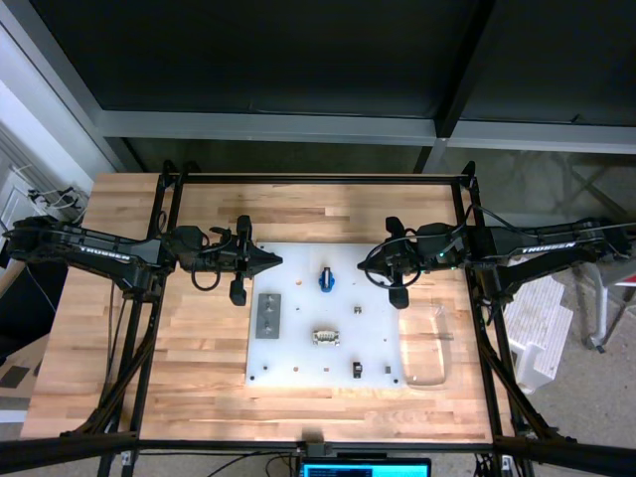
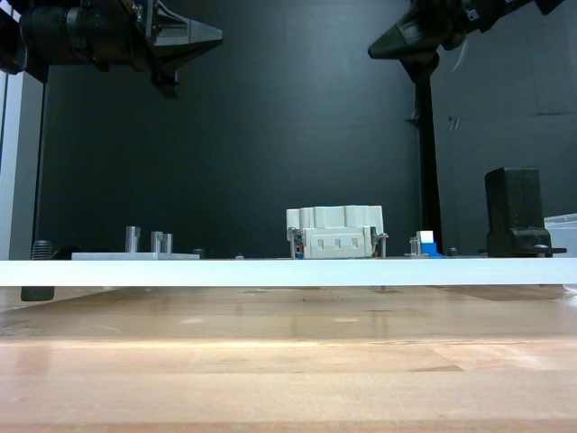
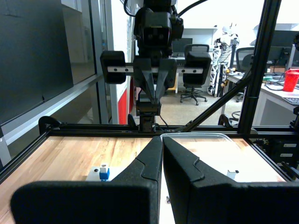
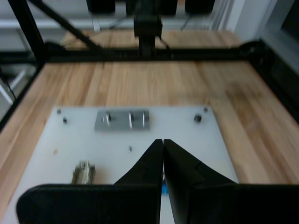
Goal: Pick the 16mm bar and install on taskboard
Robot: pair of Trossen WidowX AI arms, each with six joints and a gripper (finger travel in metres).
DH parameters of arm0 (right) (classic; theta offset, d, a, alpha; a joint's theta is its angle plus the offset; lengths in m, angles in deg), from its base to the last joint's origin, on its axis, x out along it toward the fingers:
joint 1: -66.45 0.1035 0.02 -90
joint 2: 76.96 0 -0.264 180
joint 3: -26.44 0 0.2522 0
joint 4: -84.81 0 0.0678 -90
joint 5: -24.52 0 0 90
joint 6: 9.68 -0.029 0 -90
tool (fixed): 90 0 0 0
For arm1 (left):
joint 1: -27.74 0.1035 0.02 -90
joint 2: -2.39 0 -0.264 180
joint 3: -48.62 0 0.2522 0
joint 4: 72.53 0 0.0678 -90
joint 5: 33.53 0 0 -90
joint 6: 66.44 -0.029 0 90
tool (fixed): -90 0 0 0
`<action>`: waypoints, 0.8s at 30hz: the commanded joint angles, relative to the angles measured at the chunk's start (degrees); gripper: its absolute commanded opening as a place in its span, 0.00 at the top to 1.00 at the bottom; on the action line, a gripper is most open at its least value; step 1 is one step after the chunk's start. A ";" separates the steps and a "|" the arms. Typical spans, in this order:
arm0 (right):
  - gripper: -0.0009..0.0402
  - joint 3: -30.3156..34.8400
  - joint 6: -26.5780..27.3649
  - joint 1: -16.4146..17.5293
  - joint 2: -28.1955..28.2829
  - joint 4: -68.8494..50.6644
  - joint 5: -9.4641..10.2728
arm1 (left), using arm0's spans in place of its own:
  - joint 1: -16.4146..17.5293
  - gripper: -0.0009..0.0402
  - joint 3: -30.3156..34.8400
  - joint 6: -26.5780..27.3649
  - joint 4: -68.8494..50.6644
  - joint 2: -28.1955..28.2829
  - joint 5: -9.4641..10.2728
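- Hovering high over the far left corner of the taskboard (image 1: pixel 298 343), the left gripper (image 1: pixel 277 260) has its fingers pressed together, with nothing between them.
- Across from it, the right gripper (image 1: pixel 362 266) hangs above the board's far part, just right of the blue knob (image 1: pixel 326 280), fingers likewise together and empty.
- Taskboard lies in the middle of the desk (image 1: pixel 199 397).
- 16mm bar: too small to pick out for certain.
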 commanded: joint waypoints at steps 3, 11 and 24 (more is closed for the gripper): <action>0.98 -2.86 0.81 -1.77 -0.74 8.79 1.64 | 0.02 0.98 0.00 0.00 0.00 0.00 0.00; 0.98 -7.23 1.25 -3.56 -0.74 20.81 2.99 | 0.00 0.98 0.00 0.00 0.00 0.02 0.00; 0.98 -14.05 1.22 -6.03 -0.79 35.21 4.90 | 0.00 0.98 0.00 0.00 0.00 0.02 0.00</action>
